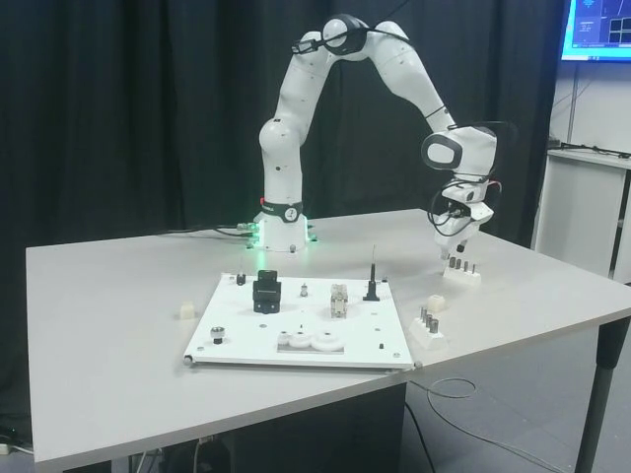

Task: Pick square peg 4.

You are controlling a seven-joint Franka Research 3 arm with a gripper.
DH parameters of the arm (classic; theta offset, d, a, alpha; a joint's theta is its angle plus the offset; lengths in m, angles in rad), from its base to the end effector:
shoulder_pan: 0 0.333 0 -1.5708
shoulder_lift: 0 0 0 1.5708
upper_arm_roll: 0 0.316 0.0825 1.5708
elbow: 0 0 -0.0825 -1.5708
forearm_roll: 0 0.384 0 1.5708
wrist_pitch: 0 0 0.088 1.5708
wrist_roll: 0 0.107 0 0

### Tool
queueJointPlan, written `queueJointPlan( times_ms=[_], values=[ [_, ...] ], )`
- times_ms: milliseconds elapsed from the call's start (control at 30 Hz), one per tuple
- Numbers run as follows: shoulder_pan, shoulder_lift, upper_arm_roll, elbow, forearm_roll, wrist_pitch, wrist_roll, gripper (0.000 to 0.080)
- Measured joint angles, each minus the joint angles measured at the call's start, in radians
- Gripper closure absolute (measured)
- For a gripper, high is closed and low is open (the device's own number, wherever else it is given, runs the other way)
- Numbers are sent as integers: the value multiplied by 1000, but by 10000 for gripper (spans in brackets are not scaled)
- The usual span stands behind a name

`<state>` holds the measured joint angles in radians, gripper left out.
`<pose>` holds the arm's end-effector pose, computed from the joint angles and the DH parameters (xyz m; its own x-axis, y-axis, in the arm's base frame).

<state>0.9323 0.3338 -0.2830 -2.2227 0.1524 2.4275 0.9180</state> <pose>0.4292 0.3234 0.2196 0.9258 -0.3728 -0.0627 -0.3667 -0.9259 0.0909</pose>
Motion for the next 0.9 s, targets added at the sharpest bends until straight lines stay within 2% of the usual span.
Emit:
queueJointPlan(
  times_ms=[333,800,867,900],
  values=[
    [0,27,6,0,0,41,13,3],
    [-10,45,6,0,0,62,13,3],
    [-13,46,6,1,-1,63,13,33],
    [-14,46,6,1,-1,63,13,224]
  ],
)
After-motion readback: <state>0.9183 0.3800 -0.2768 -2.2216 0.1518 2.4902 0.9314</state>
